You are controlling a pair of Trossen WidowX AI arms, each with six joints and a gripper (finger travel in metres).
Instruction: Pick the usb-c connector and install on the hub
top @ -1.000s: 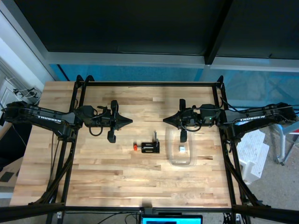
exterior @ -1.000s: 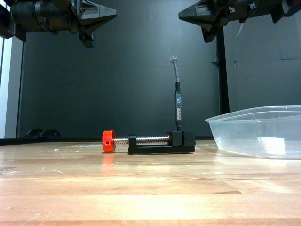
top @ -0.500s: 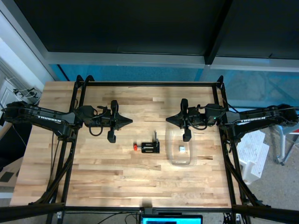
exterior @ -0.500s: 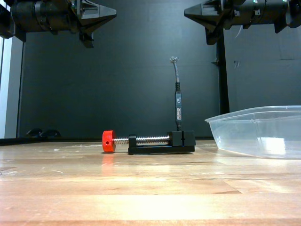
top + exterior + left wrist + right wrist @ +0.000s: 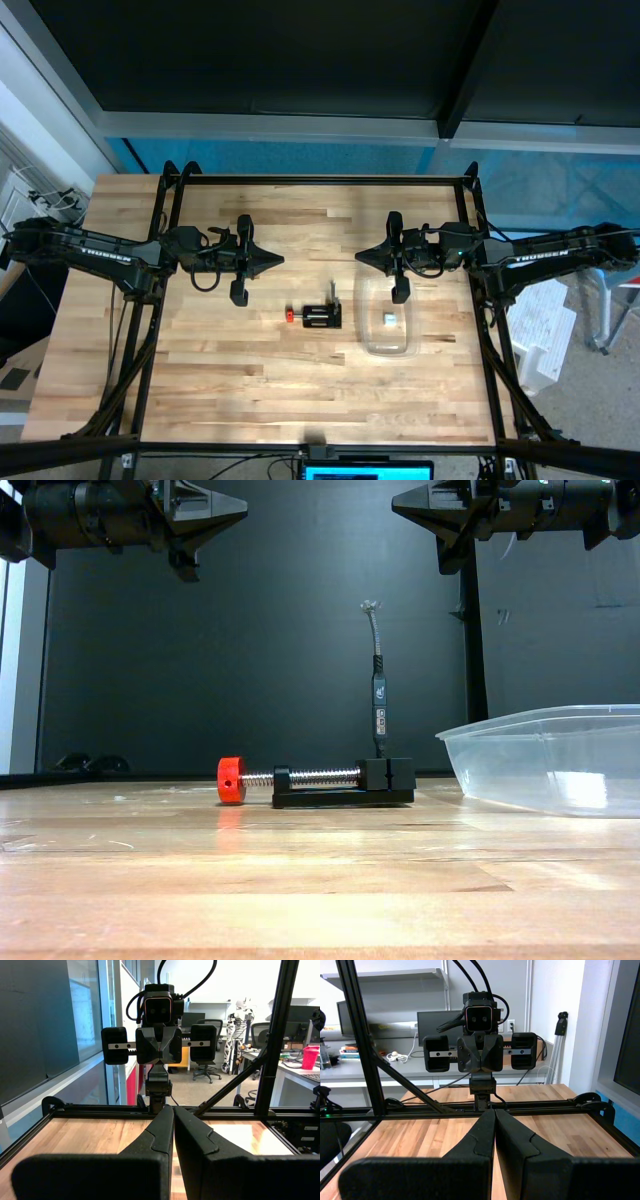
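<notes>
The black usb-c connector (image 5: 380, 705) stands upright on the tab held in the black vise (image 5: 345, 782), with nothing holding it. Its grey braided cable (image 5: 375, 632) rises straight above it. In the high view the vise (image 5: 320, 316) lies mid-table with its red knob (image 5: 289, 315) pointing left. My left gripper (image 5: 280, 260) hovers high at the left, shut and holding nothing; its fingers (image 5: 165, 1132) meet. My right gripper (image 5: 358, 256) hovers high above the tray's far end, shut and holding nothing; its fingers (image 5: 487, 1132) touch.
A clear plastic tray (image 5: 389, 345) sits right of the vise, with a white block (image 5: 389, 318) inside. In the low view the tray (image 5: 550, 760) fills the right side. A black frame (image 5: 320, 181) borders the table's far edge.
The right arm drew back slightly to the right and rose a little between one second ago and half a second ago. The connector, the vise and the left arm stayed still.
</notes>
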